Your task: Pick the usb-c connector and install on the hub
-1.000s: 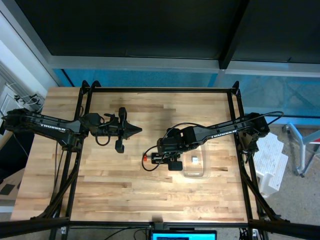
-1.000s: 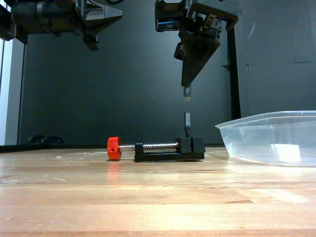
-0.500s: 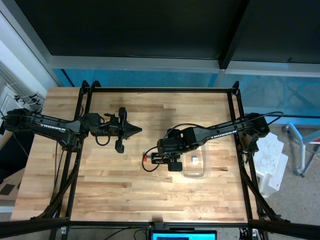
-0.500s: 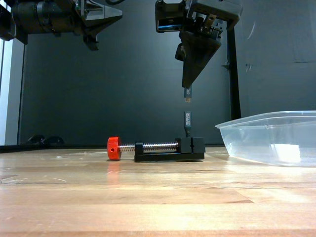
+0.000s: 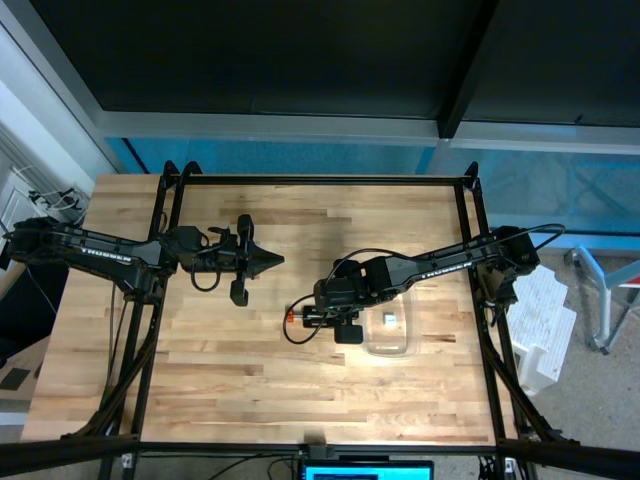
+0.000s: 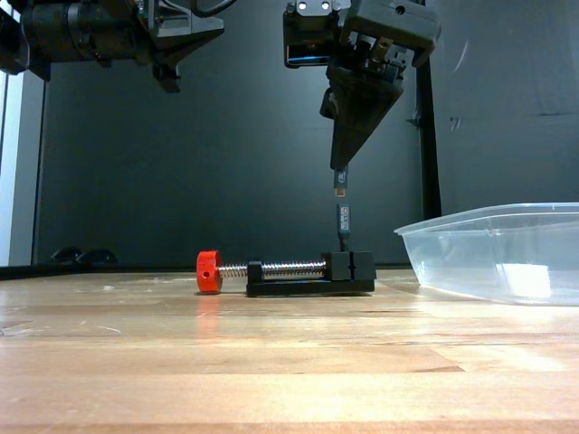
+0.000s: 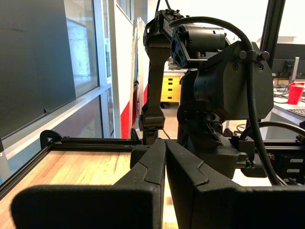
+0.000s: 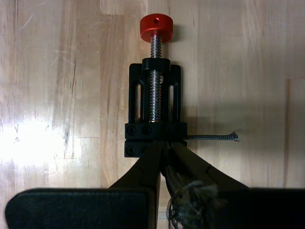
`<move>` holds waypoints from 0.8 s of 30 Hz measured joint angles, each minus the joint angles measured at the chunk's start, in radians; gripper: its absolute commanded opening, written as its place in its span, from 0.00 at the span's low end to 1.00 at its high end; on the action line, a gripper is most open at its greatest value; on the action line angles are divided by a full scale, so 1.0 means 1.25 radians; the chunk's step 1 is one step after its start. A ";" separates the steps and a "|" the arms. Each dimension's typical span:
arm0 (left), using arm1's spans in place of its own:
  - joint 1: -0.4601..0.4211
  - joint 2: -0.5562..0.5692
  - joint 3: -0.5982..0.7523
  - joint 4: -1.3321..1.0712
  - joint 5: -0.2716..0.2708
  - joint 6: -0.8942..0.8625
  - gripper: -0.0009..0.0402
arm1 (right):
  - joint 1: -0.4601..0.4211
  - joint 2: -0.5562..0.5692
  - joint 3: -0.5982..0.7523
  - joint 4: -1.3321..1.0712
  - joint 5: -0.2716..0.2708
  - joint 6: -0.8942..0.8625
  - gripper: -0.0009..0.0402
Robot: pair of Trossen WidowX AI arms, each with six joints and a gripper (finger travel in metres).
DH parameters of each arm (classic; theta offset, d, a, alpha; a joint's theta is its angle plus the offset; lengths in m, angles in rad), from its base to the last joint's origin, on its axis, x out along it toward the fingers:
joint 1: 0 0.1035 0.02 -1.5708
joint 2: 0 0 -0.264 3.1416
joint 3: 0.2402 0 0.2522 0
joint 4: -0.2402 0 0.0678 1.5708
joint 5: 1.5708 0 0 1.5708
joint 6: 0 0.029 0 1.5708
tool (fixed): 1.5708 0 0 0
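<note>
In the low view my right gripper points straight down, shut on the usb-c connector. The plug tip hangs a small gap above the hub's upright socket piece, nearly in line with it and clear of it. That piece stands in a black screw clamp with a red knob. From the right wrist view the fingertips cover the clamp's jaw end, so the connector and socket are hidden. My left gripper hovers high at the left, shut and holding nothing.
A clear plastic tub sits right of the clamp, holding a small pale item. A thin frayed cord lies beside the clamp. Black frame rails border the wooden table.
My right gripper has come down a little with the usb-c connector, narrowing the gap above the socket piece. The left arm has not moved.
</note>
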 measured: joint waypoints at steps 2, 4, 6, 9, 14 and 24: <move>0.000 0.000 0.000 0.000 0.000 0.000 0.02 | 0.000 0.000 0.000 -0.001 0.000 0.002 0.02; 0.000 0.000 0.000 0.000 0.000 0.000 0.02 | 0.000 0.000 -0.001 0.000 0.000 0.005 0.02; 0.000 0.000 0.000 0.000 0.000 0.000 0.02 | 0.000 0.000 -0.005 -0.001 0.000 0.008 0.02; 0.000 0.000 0.000 0.000 0.000 0.000 0.02 | 0.000 0.000 -0.007 0.000 0.000 0.011 0.02; 0.000 0.000 0.000 0.000 0.000 0.000 0.02 | 0.000 0.000 -0.007 0.000 0.001 0.011 0.02; 0.000 0.000 0.000 0.000 0.000 0.000 0.02 | -0.001 0.001 -0.010 0.002 0.001 0.011 0.02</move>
